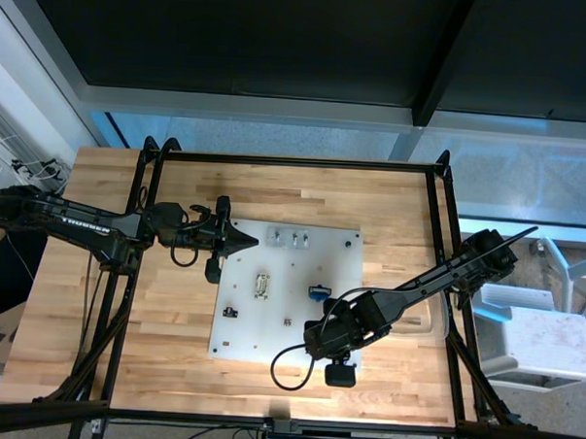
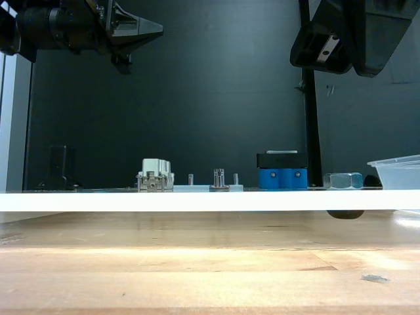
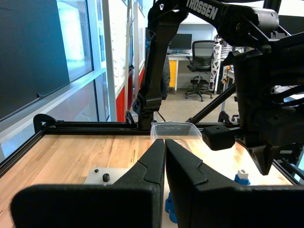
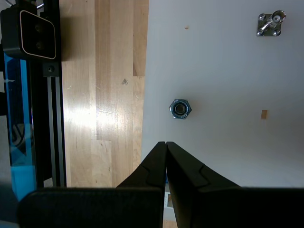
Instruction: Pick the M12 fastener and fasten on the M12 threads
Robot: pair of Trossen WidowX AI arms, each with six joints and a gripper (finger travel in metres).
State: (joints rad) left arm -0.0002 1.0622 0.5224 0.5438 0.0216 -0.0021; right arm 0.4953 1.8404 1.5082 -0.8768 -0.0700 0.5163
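The small silver nut [image 4: 180,108] sits on its stud near the near right edge of the white board [image 4: 228,71], low enough that no ribs show, just beside the clear tray [image 2: 397,172]. The right gripper [image 4: 166,143] hangs above it, fingers pressed together and holding nothing. The left gripper [image 3: 165,141], fingers likewise together and empty, is raised over the board's far left edge.

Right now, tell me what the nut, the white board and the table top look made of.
Nut: silvery metal, going by glints on its hex faces. Board: smooth matt white, perhaps plastic or painted; unclear. Table: pale wood, with grain and plank seams. Right gripper, shut, hangs above the board near the nut; left gripper, shut, hovers over the board's far left edge.
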